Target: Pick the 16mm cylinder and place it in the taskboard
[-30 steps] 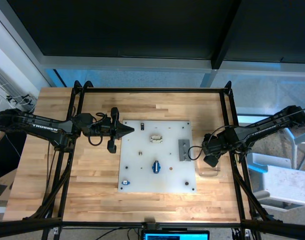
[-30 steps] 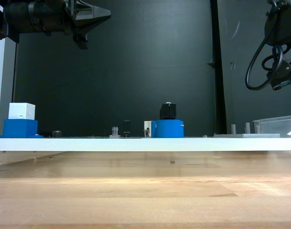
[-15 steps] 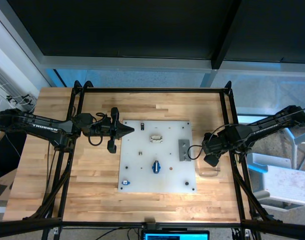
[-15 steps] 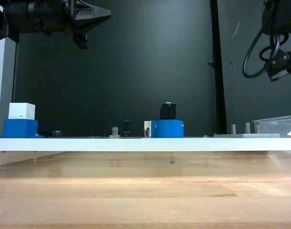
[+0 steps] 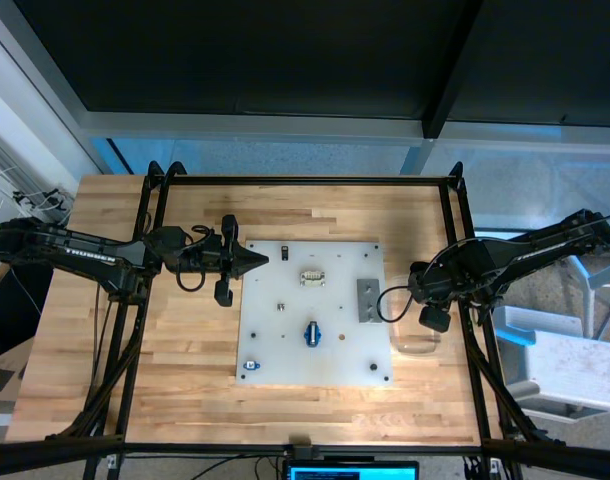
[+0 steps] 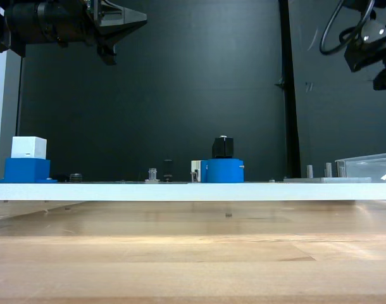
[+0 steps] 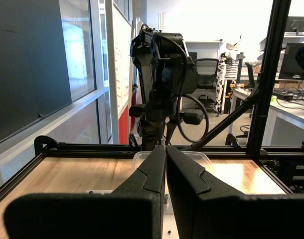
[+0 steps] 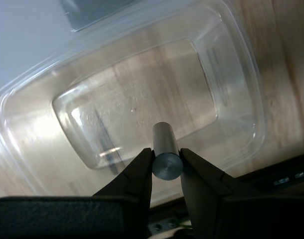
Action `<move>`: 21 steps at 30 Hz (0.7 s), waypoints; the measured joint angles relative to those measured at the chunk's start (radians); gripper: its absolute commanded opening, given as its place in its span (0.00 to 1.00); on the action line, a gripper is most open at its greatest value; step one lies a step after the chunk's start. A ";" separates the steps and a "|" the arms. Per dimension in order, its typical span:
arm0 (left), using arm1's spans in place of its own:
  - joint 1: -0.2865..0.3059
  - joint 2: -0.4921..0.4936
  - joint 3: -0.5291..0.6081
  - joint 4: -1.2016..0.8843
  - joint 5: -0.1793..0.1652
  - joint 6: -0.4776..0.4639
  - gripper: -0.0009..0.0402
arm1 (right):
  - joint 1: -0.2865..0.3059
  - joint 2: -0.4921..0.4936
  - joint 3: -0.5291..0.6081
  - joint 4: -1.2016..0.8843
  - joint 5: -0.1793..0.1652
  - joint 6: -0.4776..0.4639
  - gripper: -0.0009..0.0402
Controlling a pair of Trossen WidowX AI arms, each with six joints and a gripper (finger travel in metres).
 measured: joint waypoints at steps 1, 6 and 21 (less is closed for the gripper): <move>0.000 0.000 0.000 0.000 0.000 0.000 0.02 | 0.000 0.002 0.009 -0.006 0.000 -0.018 0.02; 0.000 0.000 0.000 0.000 0.000 0.000 0.02 | 0.001 0.021 0.037 -0.013 0.008 -0.075 0.02; 0.000 0.000 0.000 0.000 0.000 0.000 0.02 | 0.004 0.085 0.077 0.000 0.007 -0.113 0.02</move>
